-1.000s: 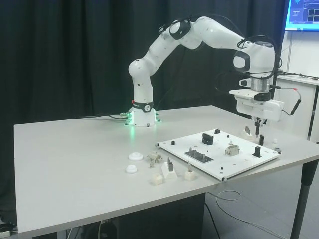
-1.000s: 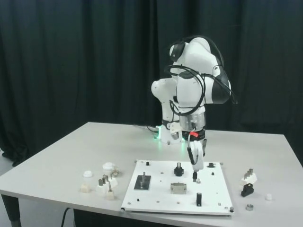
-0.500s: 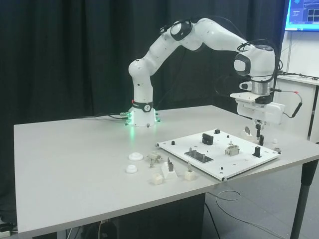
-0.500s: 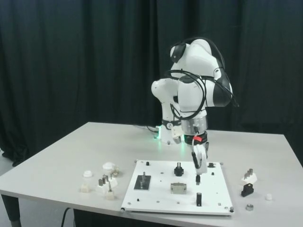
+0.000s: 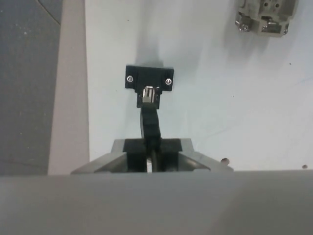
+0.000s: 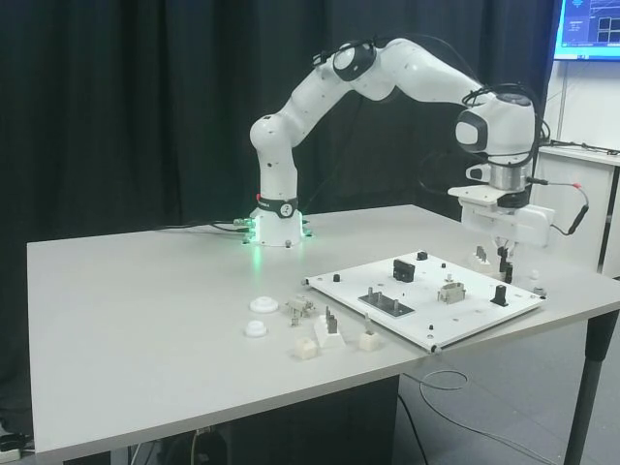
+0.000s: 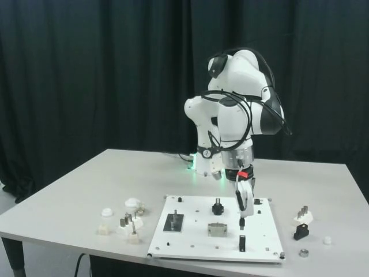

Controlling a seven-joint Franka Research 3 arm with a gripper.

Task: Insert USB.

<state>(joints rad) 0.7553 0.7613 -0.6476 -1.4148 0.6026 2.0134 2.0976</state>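
Black curtains behind; grey tabletop (image 6: 145, 291) carrying a white board (image 7: 190, 242) of mounted fixtures, with loose white and grey parts lying off its 9 o'clock edge in the second room view.

Item: USB plug (image 5: 150, 125) — black body, metal tip, clamped between the fingers of the hand (image 5: 151, 155). In the wrist view its tip sits at the mouth of the black socket block (image 5: 149, 84), which is screwed to the board near the edge. Whether the tip has entered cannot be told.

Step in hand: seating the plug. Judged advice — keep the plug square to the socket opening, correct any sideways offset before pushing, then press straight along the plug's axis with light force; a tilted entry would likely jam or slip in the grip.

Arm pose: base at the far side of the tabletop, green light at its foot; upper links arch high — wrist pointing straight down over the board's corner, hand (image 7: 242, 214) close above the socket block (image 7: 242, 243). A grey connector (image 5: 265, 17) stands apart, untouched.
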